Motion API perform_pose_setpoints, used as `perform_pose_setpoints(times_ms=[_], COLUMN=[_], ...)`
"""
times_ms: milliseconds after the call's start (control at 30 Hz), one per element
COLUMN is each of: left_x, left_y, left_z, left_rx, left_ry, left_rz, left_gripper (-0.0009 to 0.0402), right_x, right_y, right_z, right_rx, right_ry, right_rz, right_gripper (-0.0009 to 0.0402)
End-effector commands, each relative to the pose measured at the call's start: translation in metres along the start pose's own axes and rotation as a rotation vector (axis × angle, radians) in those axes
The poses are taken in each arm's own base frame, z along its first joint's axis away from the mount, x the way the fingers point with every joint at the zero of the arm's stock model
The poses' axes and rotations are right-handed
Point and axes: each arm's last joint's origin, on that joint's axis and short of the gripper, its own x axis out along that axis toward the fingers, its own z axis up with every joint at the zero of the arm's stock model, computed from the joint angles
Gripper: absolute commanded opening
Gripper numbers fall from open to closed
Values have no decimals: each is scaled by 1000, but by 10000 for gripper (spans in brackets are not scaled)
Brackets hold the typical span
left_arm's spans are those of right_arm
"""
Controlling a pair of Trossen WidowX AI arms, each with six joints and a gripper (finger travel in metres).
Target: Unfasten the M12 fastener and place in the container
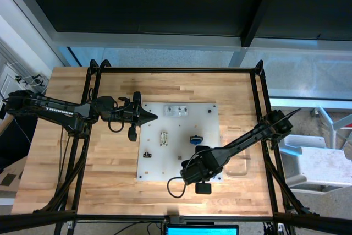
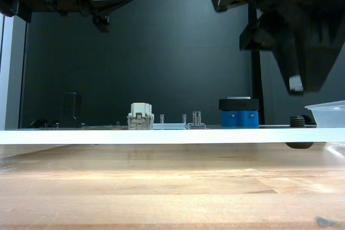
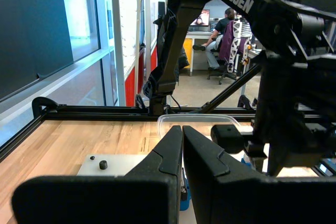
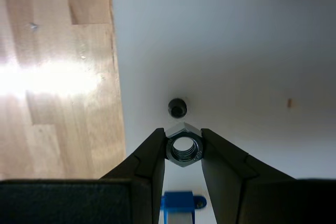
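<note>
Wood table [image 1: 110, 152], white board [image 1: 165, 160] on it, clear tray [image 1: 240, 170] just off the board's right edge, looks empty. Left gripper [image 1: 149, 116] parked over board's far left, jaws closed on nothing. Right gripper [image 4: 184, 149] over board's near right, jaws clamped on the nut [image 4: 184, 148]. Nut's off the stud [image 4: 177, 107], stud bare. Next: hold clamp, clear tray rim, swing right, release low so it can't bounce out

High cam looks down and away over the whole white board [image 1: 165, 160] from above the table [image 1: 110, 163]'s near edge, low cam stares level along that same board from table height, the cam on the left gripper [image 3: 182, 129], up by the board's left edge, faces across at the right arm [image 3: 173, 40], and the one on the right gripper [image 4: 182, 139] peers close, straight down past its pinched M12 nut [image 4: 184, 148] onto the board's near right.
</note>
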Motion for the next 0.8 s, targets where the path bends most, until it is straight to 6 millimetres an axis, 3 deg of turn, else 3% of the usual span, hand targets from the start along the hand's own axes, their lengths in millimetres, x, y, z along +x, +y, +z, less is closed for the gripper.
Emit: perform_pose_setpoints(times_ms=[33,400,800], left_x=[0,0,0], left_y=[0,0,0], left_z=[0,0,0], left_rx=[0,0,0], left_ry=[0,0,0], left_rz=[0,0,0], left_gripper=[0,0,0], right_x=[-12,-42,-47], right_y=[-2,-24,-52], right_z=[-3,-38,-108], right_rx=[1,25,28], right_ry=[-13,-73,-45], right_rz=[6,-4,-9], right_gripper=[2,2,2])
